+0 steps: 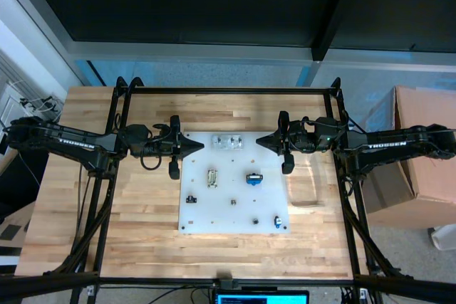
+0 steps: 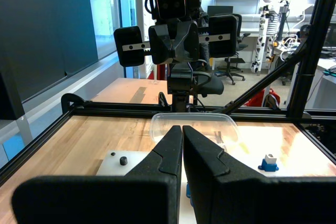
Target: Unfasten the M12 nut and place it in the container
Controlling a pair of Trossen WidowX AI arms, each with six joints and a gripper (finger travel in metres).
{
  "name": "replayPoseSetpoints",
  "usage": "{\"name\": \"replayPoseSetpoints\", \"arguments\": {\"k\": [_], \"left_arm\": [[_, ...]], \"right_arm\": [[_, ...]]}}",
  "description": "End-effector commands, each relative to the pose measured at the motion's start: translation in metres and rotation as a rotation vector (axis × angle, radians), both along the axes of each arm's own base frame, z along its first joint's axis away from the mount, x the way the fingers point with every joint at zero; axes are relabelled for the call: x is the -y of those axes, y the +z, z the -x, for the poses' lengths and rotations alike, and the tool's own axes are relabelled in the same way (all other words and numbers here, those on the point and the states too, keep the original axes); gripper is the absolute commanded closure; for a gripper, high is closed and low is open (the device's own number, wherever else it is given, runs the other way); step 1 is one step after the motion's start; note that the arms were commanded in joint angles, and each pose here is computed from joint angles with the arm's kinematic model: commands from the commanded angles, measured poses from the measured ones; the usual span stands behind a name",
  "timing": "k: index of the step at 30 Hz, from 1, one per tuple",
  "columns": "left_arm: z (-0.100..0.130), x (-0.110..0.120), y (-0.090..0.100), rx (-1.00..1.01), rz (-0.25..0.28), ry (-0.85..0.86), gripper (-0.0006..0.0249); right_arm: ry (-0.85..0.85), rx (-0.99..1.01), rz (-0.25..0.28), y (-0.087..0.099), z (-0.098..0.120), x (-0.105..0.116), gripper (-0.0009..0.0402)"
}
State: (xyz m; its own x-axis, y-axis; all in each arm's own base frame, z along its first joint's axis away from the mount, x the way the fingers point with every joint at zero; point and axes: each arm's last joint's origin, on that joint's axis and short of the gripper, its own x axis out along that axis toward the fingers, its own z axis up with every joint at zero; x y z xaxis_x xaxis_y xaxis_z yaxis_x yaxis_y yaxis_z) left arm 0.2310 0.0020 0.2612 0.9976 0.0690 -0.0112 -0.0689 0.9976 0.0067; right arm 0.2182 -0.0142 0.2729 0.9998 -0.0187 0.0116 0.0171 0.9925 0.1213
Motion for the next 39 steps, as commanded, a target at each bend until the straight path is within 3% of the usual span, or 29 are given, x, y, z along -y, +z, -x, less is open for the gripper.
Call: {"name": "replayPoseSetpoints", "arguments": {"k": [1, 16, 28, 33, 39], "left_arm": [[0.0, 0.0, 0.0, 0.0, 0.0, 0.0, 0.0243], [0.0, 0.0, 0.0, 0.0, 0.0, 0.0, 0.0243], [0.0, 0.0, 0.0, 0.0, 0.0, 0.0, 0.0243], [0.0, 0.0, 0.0, 0.0, 0.0, 0.0, 0.0243], [0.0, 0.0, 0.0, 0.0, 0.0, 0.0, 0.0243]], "right_arm": [[0.001, 0.0, 0.0, 0.0, 0.0, 0.0, 0.0393], [0.035, -0.04, 0.003, -0.001, -0.001, -0.002, 0.0393], [0.192, -0.441, -0.013, 0.014, -0.026, -0.039, 0.0393], [0.188, -0.67, 0.018, 0.017, -0.041, -0.06, 0.0393], [0.206, -0.928, -0.003, 0.018, -0.061, -0.081, 0.0393]]}}
